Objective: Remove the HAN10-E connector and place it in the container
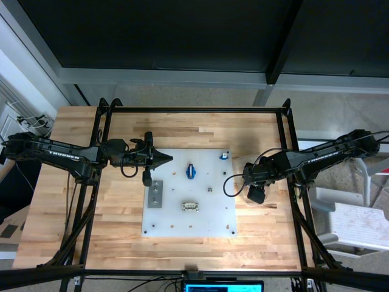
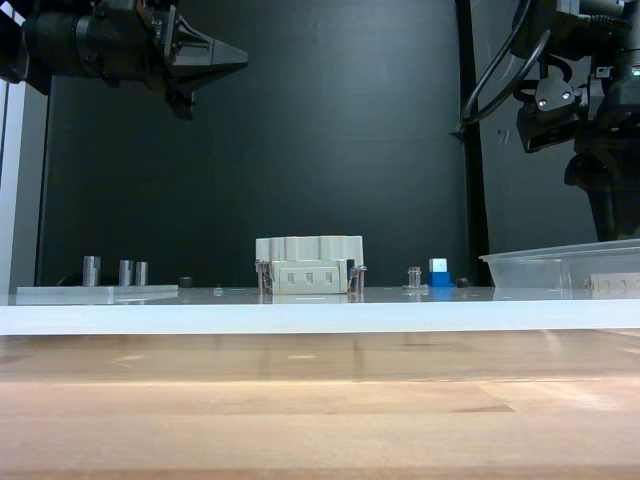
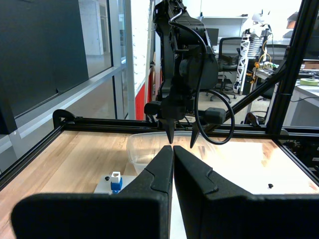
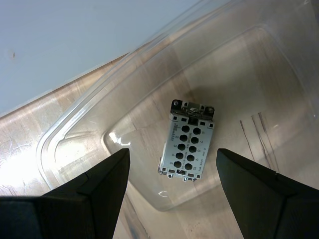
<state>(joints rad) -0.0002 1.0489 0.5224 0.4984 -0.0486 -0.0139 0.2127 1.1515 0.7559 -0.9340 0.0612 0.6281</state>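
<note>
- A wooden table (image 1: 79, 213) stands in the middle, with a black metal frame (image 1: 194, 110) around it.
- Behind the table is a dark wall (image 2: 340, 150).
- Beyond the table are a black office chair (image 3: 230, 52) and tall glass panes (image 3: 97, 37).
- Grey floor (image 1: 340, 100) shows beside the table.

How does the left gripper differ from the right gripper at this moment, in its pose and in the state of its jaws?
The left gripper has its jaws shut; the right gripper has its jaws open. The left gripper points level, high over the far left corner of the white board; the right gripper points down over the container, where the HAN10-E connector lies. Both hold nothing.
</note>
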